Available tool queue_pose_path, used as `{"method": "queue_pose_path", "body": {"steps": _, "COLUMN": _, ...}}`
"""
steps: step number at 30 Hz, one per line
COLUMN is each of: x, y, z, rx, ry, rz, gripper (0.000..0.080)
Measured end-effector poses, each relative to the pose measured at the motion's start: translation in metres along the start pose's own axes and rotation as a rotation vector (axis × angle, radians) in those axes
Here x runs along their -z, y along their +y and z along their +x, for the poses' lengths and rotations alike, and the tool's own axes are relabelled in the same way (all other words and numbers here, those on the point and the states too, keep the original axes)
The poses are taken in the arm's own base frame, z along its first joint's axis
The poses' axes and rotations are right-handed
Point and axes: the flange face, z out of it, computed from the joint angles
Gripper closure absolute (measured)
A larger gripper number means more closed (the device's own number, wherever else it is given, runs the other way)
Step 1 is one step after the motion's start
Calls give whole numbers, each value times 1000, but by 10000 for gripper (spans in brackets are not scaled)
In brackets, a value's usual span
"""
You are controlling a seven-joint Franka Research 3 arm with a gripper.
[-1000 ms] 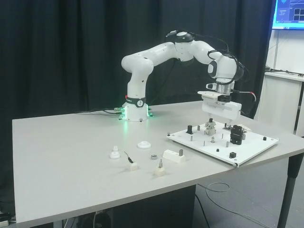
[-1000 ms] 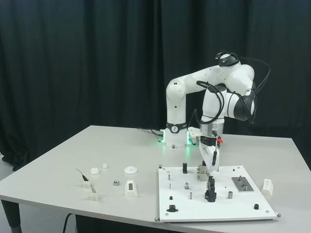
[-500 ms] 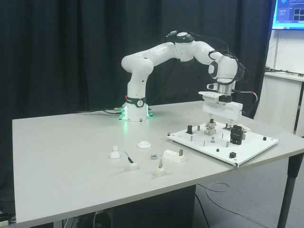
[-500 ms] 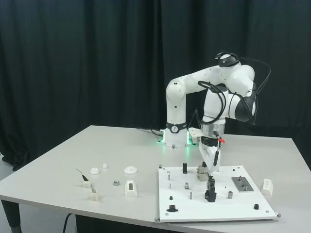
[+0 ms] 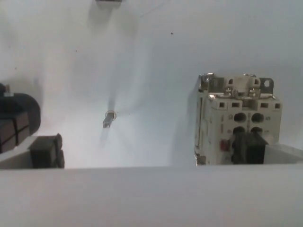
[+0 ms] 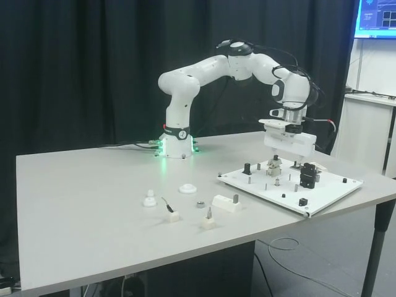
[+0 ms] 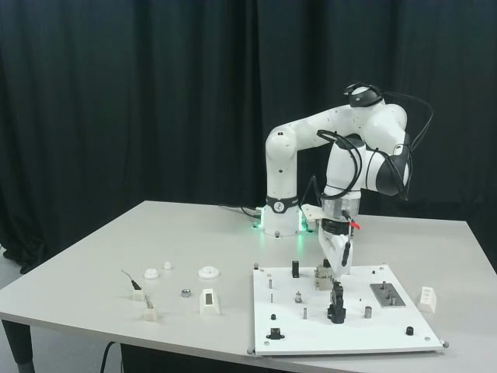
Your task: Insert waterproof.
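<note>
Grey table (image 6: 74, 185): black waterproof connector (image 7: 336, 301) upright on board (image 7: 311, 336).

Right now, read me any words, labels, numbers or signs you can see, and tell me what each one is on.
No text can be read.
Relay block on the white board: small markings by its round terminals, too blurred to read.
Wall screen: lines of text, too small to read.
Arm base: a small dark mark, unreadable.
</note>
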Motion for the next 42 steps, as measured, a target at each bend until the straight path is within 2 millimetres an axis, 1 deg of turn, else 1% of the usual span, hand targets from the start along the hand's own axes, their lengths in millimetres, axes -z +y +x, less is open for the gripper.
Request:
{"method": "queue_pose_path", "body": {"steps": 24, "x": -2, "y": 3, "z": -1, "rx": 7, "ry": 9, "rz": -4, "gripper": 3}}
{"method": "queue_pose_path", "body": {"steps": 31, "x": -8, "y": 7, "z": -3, "rx": 4, "ry": 14, "rz": -13, "gripper": 3}}
{"method": "queue_pose_path", "body": {"steps": 42, "x": -9, "y": 6, "z": -4, "rx": 7, "ry": 19, "rz": -3, "gripper": 3}}
